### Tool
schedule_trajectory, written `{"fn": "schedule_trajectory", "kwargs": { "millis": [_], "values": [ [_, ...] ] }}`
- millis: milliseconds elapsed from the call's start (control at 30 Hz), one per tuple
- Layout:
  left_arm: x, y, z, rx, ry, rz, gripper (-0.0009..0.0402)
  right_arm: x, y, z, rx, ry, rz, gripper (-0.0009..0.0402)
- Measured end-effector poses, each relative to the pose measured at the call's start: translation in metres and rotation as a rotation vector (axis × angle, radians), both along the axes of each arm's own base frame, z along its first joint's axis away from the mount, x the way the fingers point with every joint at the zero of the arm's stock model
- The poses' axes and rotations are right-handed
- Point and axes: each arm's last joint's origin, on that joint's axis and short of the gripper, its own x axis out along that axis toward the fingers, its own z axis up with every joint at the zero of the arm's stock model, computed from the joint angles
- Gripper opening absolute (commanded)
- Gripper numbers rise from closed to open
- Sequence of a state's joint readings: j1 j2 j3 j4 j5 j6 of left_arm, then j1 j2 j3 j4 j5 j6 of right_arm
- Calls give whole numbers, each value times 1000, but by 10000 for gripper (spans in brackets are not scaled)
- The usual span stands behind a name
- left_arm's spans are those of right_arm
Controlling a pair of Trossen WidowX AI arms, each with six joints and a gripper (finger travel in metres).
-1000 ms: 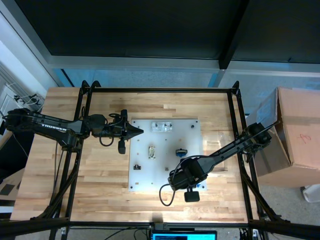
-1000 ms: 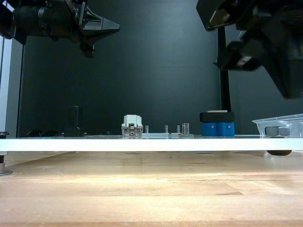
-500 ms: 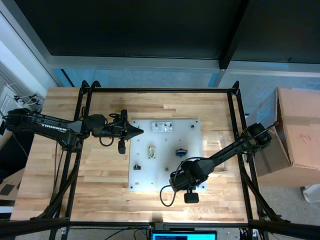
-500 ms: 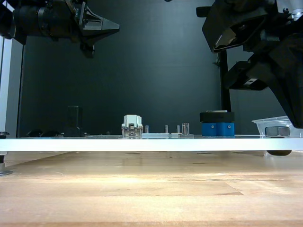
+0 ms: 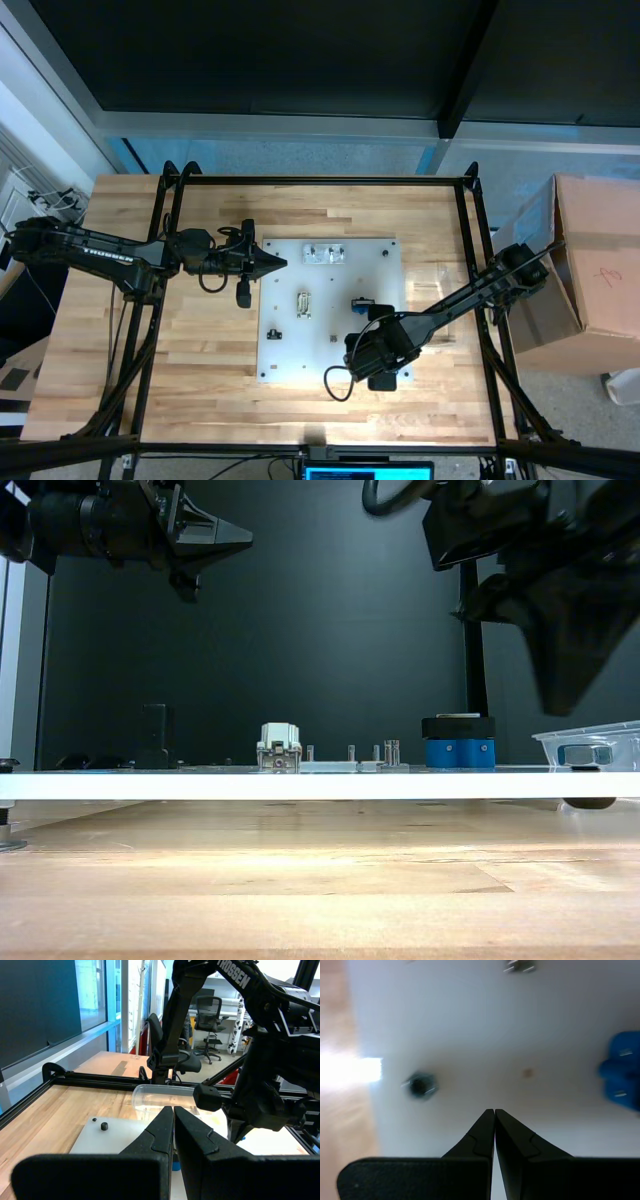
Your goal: Unfasten the M12 nut and place it in the container
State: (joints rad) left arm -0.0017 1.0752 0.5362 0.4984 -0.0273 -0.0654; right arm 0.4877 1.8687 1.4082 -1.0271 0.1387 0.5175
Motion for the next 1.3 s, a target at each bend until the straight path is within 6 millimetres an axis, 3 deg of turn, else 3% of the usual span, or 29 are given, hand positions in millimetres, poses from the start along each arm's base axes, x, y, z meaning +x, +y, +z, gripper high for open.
{"fn": "schedule_trajectory", "kwargs": {
  "millis": [233,400,600,700,800,933,1133,1300],
  "values": [
    [0,0,0,0,0,0,0,3,10,-4,273,67,50,0],
    [0,0,0,0,-1,0,0,9,14,-19,294,52,59,0],
    [0,0,0,0,0,0,0,10,15,-26,267,43,64,0],
    [0,0,0,0,0,0,0,9,9,-26,170,35,41,0],
    [0,0,0,0,0,0,0,7,3,-19,-13,-16,-26,0],
    [0,0,0,0,0,0,0,6,0,-7,-45,-53,-39,0],
    [0,0,0,0,0,0,0,3,3,-7,72,13,-28,0],
    [0,0,0,0,0,0,0,7,11,-6,280,44,5,0]
  ]
}}
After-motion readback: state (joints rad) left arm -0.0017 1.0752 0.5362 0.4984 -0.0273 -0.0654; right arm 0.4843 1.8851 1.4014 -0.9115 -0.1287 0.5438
